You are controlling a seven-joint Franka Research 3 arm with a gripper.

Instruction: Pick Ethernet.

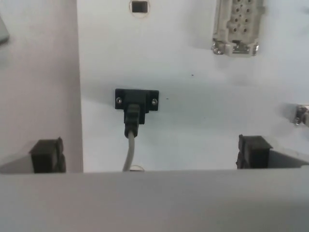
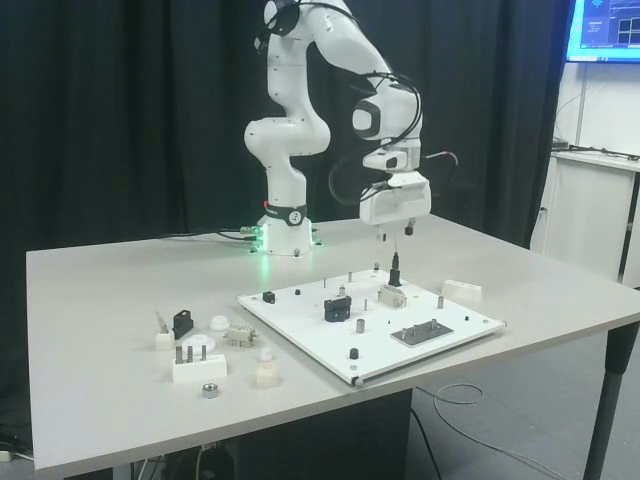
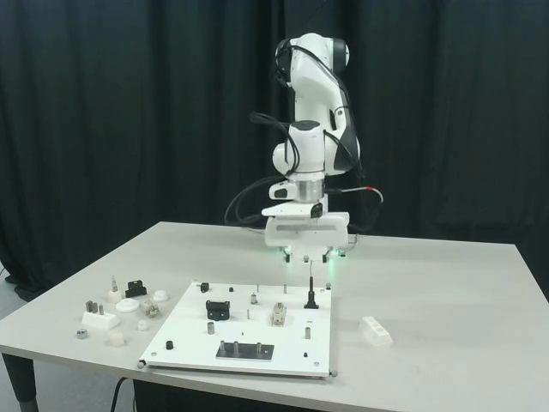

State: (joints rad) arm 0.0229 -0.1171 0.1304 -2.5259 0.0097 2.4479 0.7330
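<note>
Hovering with the gripper (image 1: 149,154) straight above the Ethernet plug (image 1: 133,116), well clear of it and touching nothing. Showing both black fingertips (image 1: 47,155) spread wide in the wrist view, one on each side of the plug, with nothing held between them. Sitting black and upright, the plug, pushed into a black socket (image 1: 136,98) that is screwed to the white board (image 1: 193,121), with a grey cable (image 1: 130,152) rising from its back end toward the camera. Appearing in both room views as a thin dark stem standing on the board, near the edge that faces the base of the white arm (image 2: 300,130), directly under the gripper. Lying just beside it on the board, a pale connector (image 1: 236,26) with many holes; farther toward the near edge, a grey metal plate (image 2: 415,333) with short pins. Resting on the grey table (image 2: 100,290) off one side of the board, apart from it, a small white block (image 2: 462,289); scattered off the opposite side, a cluster of small loose parts (image 2: 200,350). Glowing green at the foot of the arm, with a black curtain (image 3: 129,112) behind.
</note>
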